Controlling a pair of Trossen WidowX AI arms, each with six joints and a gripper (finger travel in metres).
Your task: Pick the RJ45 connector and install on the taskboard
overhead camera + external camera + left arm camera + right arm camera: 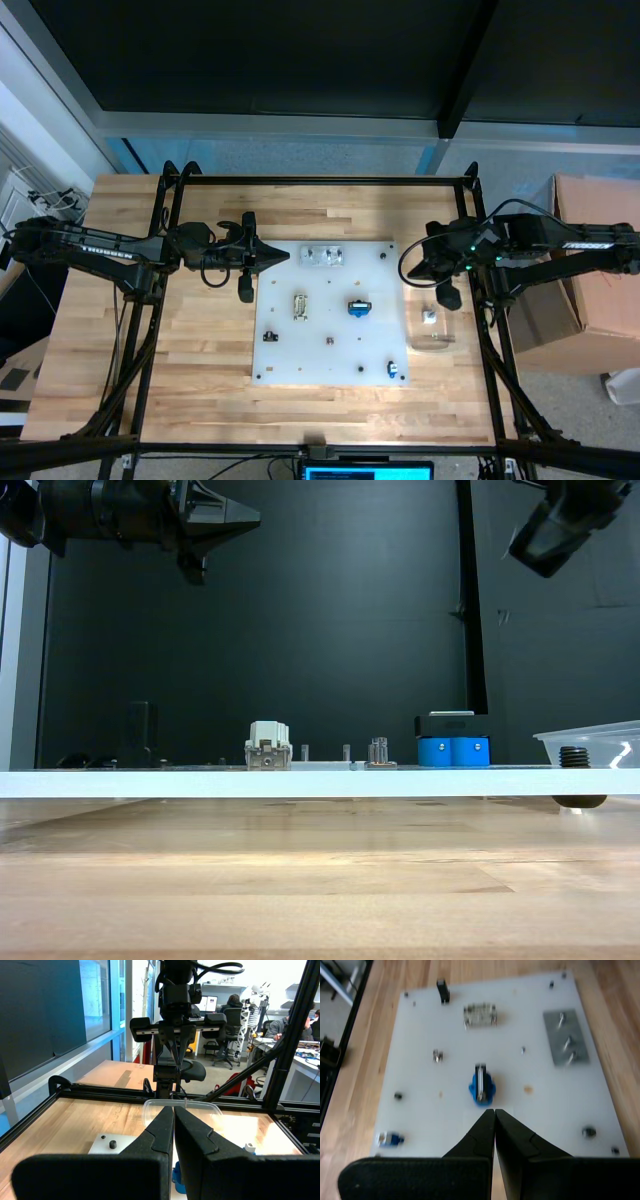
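Observation:
A small pale part (429, 317), apparently the RJ45 connector, lies free in a clear tray (440, 345) just right of the white taskboard (300, 350). A blue socket block (359, 308) stands mid-board and also shows in the right wrist view (481, 1089). My left gripper (285, 257) hovers high over the board's far left corner, shut and holding nothing (173, 1110). High beside the board's far right corner, above the tray's far side, is my right gripper (410, 271). It points at the board, shut and holding nothing (494, 1112).
The board carries a cream connector (299, 306), a metal plate with pins (323, 256), a small blue piece (394, 372) and black standoffs. A black frame (320, 181) rings the wooden table. A cardboard box (590, 280) stands off to the right.

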